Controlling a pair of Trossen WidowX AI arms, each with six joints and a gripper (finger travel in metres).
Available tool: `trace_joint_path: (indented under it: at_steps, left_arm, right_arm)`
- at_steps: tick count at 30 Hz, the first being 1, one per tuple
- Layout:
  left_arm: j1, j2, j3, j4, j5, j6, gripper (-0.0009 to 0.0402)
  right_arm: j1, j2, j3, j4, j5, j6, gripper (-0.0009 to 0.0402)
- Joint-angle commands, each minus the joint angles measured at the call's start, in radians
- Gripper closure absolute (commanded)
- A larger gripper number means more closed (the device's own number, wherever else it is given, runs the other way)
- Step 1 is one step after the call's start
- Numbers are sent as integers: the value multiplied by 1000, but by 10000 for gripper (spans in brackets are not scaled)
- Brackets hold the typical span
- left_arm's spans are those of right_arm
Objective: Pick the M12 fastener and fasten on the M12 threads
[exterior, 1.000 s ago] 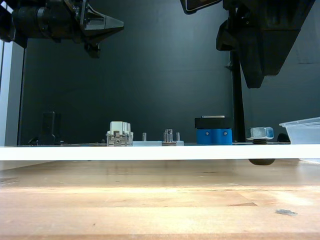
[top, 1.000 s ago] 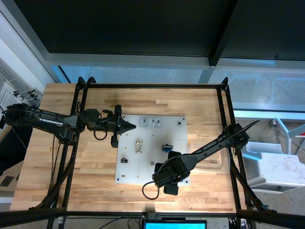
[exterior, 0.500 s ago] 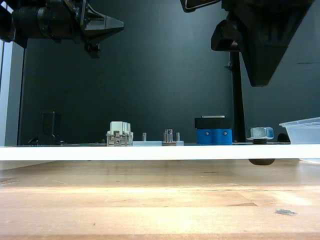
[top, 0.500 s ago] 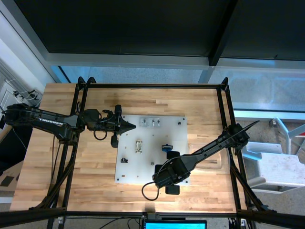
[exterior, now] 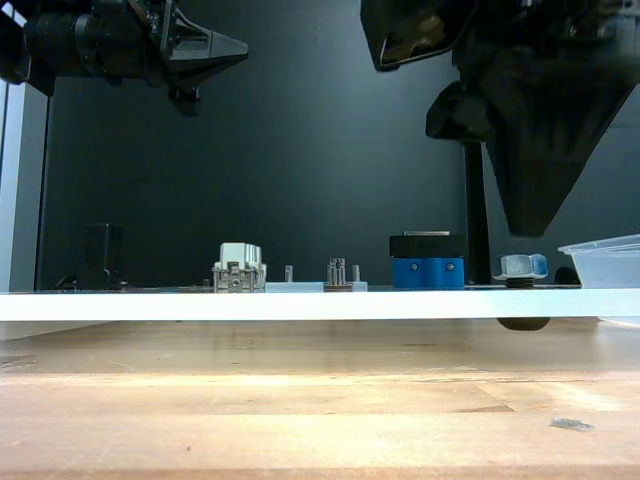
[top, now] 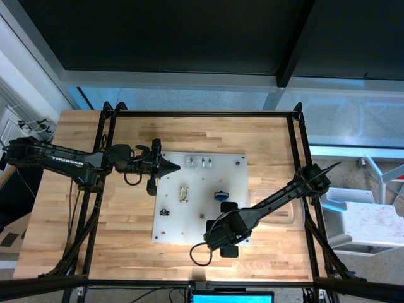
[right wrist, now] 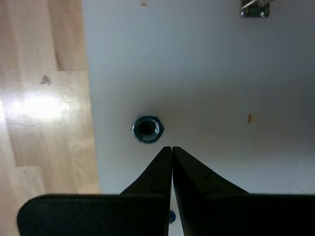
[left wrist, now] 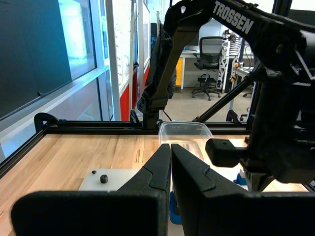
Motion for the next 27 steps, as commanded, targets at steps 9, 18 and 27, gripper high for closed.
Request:
trace_joint_path:
  at_steps: [9, 18, 27]
  left_arm:
    - [0, 0, 0, 0, 0, 0, 393]
    - [0, 0, 0, 0, 0, 0, 393]
    - [0, 0, 0, 0, 0, 0, 393]
  right_arm:
    - [-2, 0, -47, 50, 24, -5, 393]
    - [-3, -1, -49, 77, -206, -61, 393]
    - [-3, -8, -46, 53, -188, -67, 393]
